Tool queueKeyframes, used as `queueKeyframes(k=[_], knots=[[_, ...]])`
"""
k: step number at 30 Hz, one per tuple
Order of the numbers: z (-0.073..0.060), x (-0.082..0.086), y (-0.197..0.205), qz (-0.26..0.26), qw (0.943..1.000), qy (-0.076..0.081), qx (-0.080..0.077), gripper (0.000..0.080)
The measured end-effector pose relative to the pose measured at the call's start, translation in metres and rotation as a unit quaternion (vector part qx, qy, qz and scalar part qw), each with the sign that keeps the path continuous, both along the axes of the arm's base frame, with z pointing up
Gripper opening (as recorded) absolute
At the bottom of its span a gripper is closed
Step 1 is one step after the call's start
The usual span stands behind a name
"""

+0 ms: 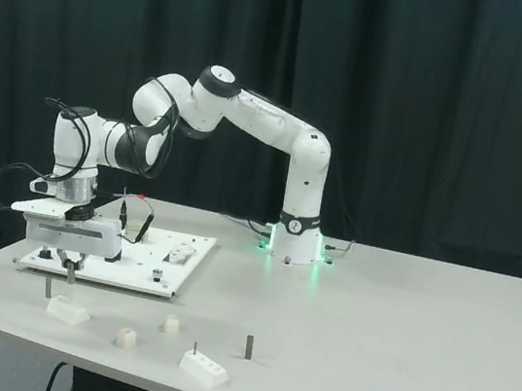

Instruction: Insert round peg 4.

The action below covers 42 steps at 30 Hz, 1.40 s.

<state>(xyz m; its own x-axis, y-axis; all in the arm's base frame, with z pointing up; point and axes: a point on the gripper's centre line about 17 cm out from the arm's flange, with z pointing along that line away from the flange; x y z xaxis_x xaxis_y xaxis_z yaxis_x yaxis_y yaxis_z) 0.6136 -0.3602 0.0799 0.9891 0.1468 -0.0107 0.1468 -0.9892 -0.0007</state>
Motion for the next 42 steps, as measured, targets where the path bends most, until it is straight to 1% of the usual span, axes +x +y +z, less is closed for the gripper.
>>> queueKeyframes(k=[5, 10, 17, 25, 33, 42], knots=[[0.005, -0.012, 0.007, 0.005, 0.9999, 0.015, 0.006, 0.0153], [0.009, -0.027, 0.012, 0.012, 0.9995, 0.029, 0.011, 0.0153], [0.013, -0.051, 0.02, 0.018, 0.999, 0.039, 0.012, 0.0153], [0.014, -0.084, 0.028, 0.006, 0.9987, 0.05, 0.011, 0.0153], [0.017, -0.114, 0.033, -0.015, 0.9985, 0.053, 0.008, 0.0153], [0.02, -0.139, 0.031, -0.046, 0.9982, 0.038, -0.003, 0.0153]])
